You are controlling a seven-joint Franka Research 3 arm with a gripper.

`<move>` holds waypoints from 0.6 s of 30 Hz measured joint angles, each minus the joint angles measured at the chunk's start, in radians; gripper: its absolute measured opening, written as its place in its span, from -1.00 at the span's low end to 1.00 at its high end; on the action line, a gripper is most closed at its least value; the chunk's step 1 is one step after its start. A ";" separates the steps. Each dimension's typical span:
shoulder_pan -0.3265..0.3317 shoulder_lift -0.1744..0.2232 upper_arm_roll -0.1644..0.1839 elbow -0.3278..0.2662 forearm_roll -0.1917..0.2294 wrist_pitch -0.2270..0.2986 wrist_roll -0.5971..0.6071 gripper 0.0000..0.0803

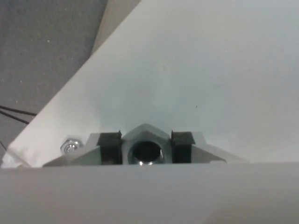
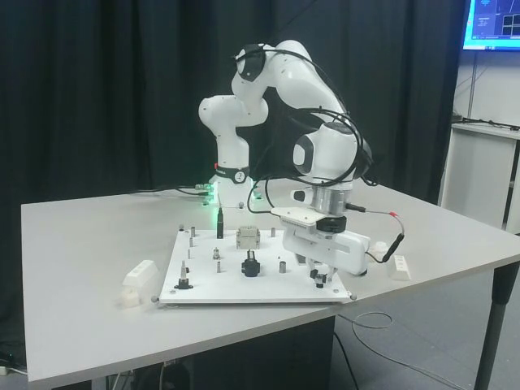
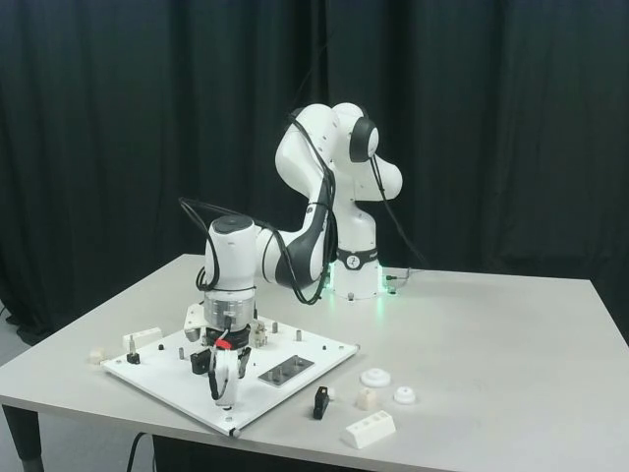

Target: Remove bolt 4.

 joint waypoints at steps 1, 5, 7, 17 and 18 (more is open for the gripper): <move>0.000 0.000 0.000 0.001 0.000 -0.001 0.000 -0.44; 0.000 0.001 0.000 0.002 0.000 -0.002 -0.002 -0.44; -0.001 0.001 0.000 0.002 0.000 -0.002 -0.008 -0.44; -0.001 0.001 0.000 0.002 0.000 -0.003 -0.084 -0.44; -0.001 0.001 0.000 0.002 0.000 -0.003 -0.093 -0.44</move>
